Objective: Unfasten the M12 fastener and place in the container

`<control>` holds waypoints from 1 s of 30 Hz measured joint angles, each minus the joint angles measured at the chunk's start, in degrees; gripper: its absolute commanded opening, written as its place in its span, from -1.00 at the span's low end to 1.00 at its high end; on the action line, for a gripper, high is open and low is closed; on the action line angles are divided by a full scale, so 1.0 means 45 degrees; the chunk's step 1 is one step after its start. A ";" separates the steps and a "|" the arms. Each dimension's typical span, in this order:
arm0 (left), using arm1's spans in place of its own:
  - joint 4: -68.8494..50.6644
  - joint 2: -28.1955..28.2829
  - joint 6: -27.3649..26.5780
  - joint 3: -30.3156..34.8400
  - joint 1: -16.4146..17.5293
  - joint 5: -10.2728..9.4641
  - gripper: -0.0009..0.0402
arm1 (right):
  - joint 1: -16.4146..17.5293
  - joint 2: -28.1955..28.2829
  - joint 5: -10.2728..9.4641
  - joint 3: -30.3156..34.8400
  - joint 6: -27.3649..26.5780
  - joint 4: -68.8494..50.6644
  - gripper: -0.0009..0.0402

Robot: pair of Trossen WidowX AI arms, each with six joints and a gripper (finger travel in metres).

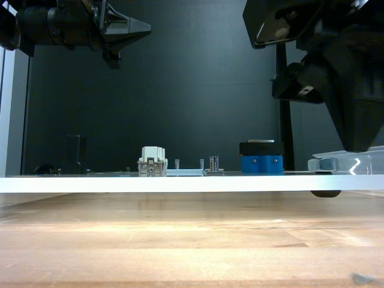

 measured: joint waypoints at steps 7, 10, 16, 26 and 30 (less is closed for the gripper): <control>0.0000 0.0000 -0.0005 0.0000 0.0000 0.0000 -0.96 | -0.0010 0.0325 0.0019 -0.0010 -0.0063 0.0189 -0.96; 0.0000 0.0000 0.0000 0.0000 0.0000 -0.0005 -0.96 | -0.0005 0.0350 0.0029 -0.0010 -0.0068 0.0189 -0.96; 0.0000 0.0000 0.0000 -0.0005 0.0000 0.0000 -0.96 | -0.0058 0.0350 0.0146 -0.0010 -0.0092 0.0170 -0.96; 0.0000 0.0000 0.0000 -0.0005 0.0000 0.0000 -0.96 | -0.0102 -0.0117 0.3871 0.0262 0.0423 -0.1826 -0.96; 0.0000 0.0000 -0.0005 0.0000 0.0000 0.0000 -0.96 | -0.0068 -0.0165 0.3172 0.0287 0.0452 -0.1962 -0.96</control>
